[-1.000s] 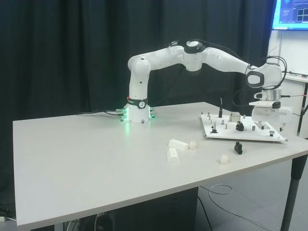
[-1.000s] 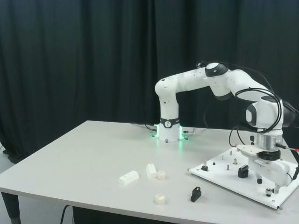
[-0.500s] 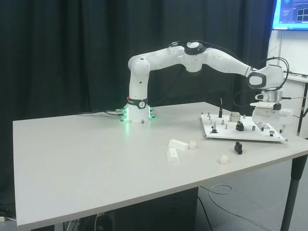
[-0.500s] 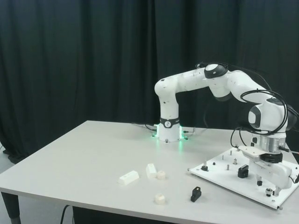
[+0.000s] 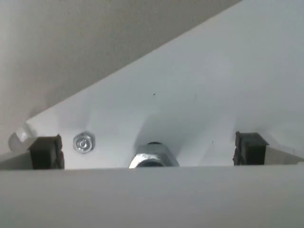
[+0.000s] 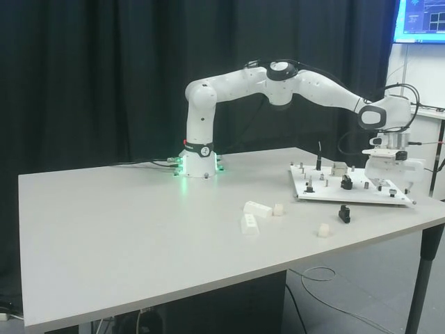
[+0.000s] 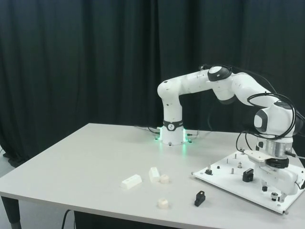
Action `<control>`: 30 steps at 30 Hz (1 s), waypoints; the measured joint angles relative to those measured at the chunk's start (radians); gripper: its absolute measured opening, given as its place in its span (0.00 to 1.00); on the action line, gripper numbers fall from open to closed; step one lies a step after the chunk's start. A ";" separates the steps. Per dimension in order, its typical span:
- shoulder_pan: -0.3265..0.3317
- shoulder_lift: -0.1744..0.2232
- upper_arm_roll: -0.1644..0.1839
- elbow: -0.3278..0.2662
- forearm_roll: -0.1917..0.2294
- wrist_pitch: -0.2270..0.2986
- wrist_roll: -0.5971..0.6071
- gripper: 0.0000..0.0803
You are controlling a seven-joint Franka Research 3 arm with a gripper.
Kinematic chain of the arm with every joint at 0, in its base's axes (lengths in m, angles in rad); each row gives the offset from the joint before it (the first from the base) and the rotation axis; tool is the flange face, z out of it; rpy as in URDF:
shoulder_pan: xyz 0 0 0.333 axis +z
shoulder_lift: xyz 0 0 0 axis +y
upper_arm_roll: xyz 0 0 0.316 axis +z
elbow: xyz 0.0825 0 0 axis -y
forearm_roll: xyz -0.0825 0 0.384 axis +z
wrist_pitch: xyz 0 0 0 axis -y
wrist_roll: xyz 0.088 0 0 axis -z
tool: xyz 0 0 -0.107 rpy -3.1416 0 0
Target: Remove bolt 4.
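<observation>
White robot arm [image 7: 224,86] reaching across a grey table [image 6: 125,223], claw [image 5: 147,151] lowered onto the outer corner of a white board [image 5: 199,90]. Claw wide open, black fingertips [image 5: 46,152] well apart and gripping nothing. Directly between the fingertips, a grey bolt [image 5: 153,159] standing upright in the board, touched by neither tip. Just beside one fingertip, a small screw [image 5: 83,143] set flat in the board's corner. Further along the board from the claw, several short pegs and black parts. On the table, well apart from the claw, white blocks [image 7: 131,181] and one black piece [image 7: 199,197].
</observation>
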 joint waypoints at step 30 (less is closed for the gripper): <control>-0.008 0.002 0.028 0.016 -0.039 0.013 0.004 0.60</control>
